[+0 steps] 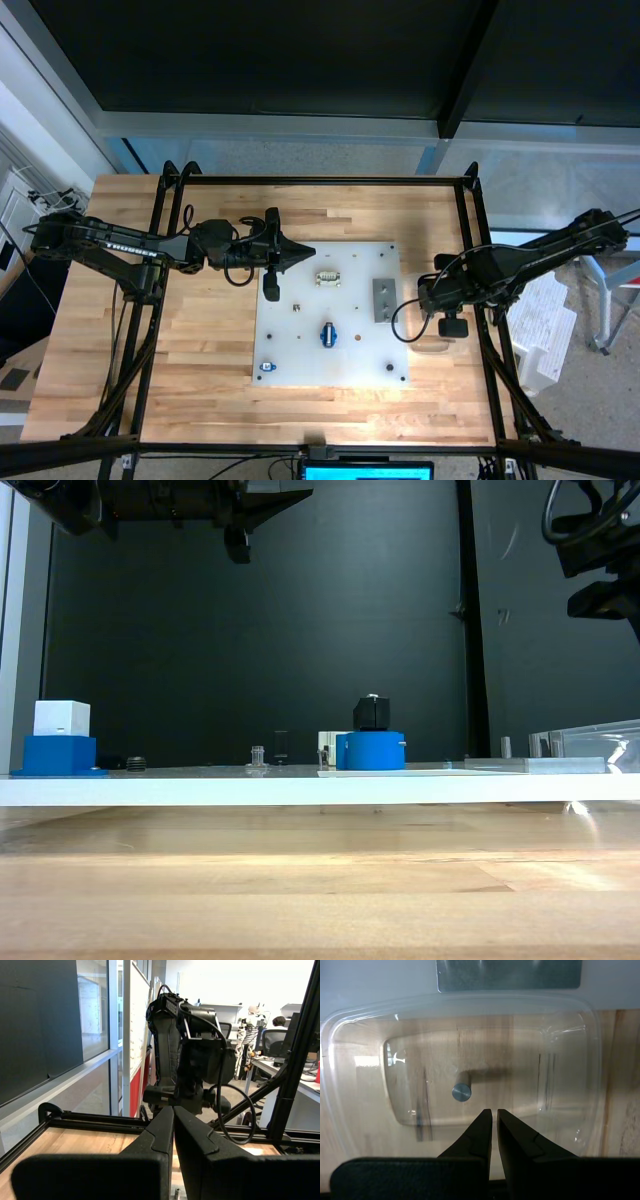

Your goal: Pick the 16mm cylinder and install on the taskboard

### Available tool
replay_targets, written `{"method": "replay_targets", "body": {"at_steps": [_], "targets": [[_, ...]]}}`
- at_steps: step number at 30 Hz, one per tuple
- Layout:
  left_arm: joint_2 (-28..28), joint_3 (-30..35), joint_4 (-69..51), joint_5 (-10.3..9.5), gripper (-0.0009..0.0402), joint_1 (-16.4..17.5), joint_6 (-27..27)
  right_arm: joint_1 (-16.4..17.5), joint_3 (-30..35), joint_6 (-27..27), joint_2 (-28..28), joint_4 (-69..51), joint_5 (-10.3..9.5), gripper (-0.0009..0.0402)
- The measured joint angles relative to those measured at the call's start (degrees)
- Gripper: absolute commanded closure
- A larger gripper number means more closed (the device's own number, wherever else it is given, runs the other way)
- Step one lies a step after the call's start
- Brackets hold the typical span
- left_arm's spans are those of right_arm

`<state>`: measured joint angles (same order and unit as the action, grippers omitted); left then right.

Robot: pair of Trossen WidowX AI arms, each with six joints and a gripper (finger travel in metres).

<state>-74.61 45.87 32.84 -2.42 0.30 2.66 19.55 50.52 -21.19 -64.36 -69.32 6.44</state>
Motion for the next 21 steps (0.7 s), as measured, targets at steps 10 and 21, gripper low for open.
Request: {"method": "replay_targets", "body": {"at_steps": [10, 21], "targets": [[0.0, 0.0, 0.0, 0.00, 0.0393, 0.0, 0.0, 0.3, -3.1, 0.5, -2.2, 5.4, 0.24, 0.0380], [0.0, 0.0, 0.0, -0.02, 0.0393, 0.0, 0.0, 0.4, -4.6, 0.7, -2.2, 7.2, 1.51, 0.0380]]}}
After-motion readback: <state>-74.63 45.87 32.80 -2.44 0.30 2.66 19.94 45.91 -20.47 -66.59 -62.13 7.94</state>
